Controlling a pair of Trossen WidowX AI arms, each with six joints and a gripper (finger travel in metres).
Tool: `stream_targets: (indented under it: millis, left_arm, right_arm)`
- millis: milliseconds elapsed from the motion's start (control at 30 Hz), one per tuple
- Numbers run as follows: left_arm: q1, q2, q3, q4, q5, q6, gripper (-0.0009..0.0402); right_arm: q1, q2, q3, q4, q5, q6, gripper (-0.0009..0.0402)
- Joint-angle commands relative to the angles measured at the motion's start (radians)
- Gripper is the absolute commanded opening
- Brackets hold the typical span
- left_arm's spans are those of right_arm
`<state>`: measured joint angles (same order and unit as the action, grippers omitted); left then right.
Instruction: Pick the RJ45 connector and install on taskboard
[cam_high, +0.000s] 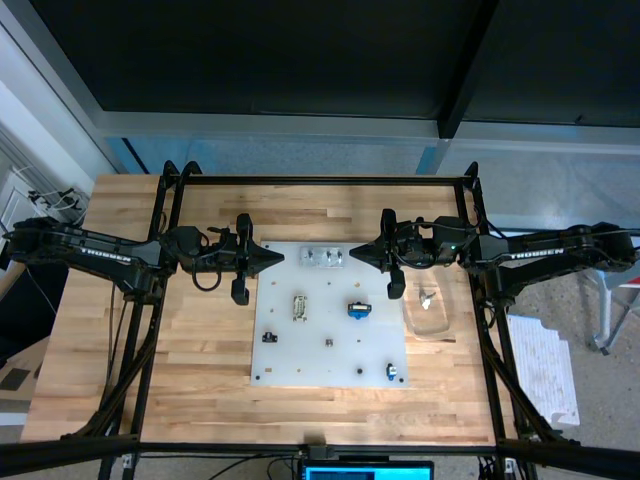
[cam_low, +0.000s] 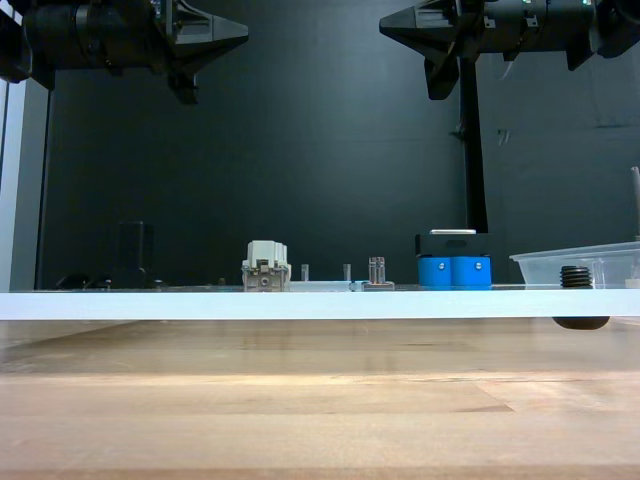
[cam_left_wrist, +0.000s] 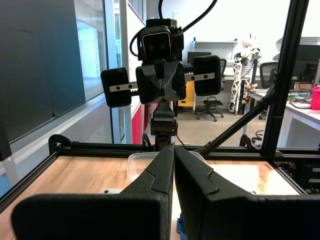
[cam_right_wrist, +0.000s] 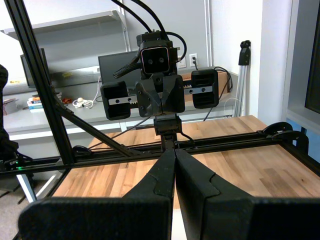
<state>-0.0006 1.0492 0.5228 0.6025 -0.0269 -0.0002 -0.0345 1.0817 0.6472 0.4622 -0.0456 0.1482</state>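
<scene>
**Above the board's far edge both tools hang shut, and the plug sits off to the right**

At the left side, the black left tool (cam_high: 272, 258) hangs high and level. Its nose points inward over the far-left corner of the flat white square taskboard (cam_high: 300, 360). Its two fingers are pressed together into one wedge with nothing between them, and the left wrist view shows that plainly.

Across the board come a silver-beige rectangular socket (cam_high: 298, 308), then a blue socket (cam_high: 358, 309) near the middle.

Next is the black right tool (cam_high: 358, 255), a mirror of the first. It sits nose to nose with the left tool with a gap between them, well above the board, fingers likewise pressed together and empty.

Now the piece that matters. The tiny whitish translucent RJ45 connector (cam_high: 427, 298) lies inside the small clear plastic tray (cam_high: 440, 325). The tray rests on the wooden table (cam_high: 150, 330) just beside the board's right edge.

That puts the plug on the right arm's side, well apart from the left tool with the whole board between. From the right tool it lies down, back toward that arm's own base and a little toward the near edge. It is behind the tip, not ahead of it.

My call is that the right arm is the nearer one. It would have to draw back, pitch its nose down and spread its fingers before any pick. The plug is too small to tell which way its long axis runs.
</scene>
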Motion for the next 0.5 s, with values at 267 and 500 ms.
stream_targets:
  millis: [267,500]
  left_arm:
    - [0.0,0.0,0.0,0.0,0.0,0.0,0.0]
    - [0.0,0.0,0.0,0.0,0.0,0.0,0.0]
  right_arm:
    - [0.0,0.0,0.0,0.0,0.0,0.0,0.0]
    - [0.001,-0.019,0.027,-0.053,-0.001,0.01,0.0]
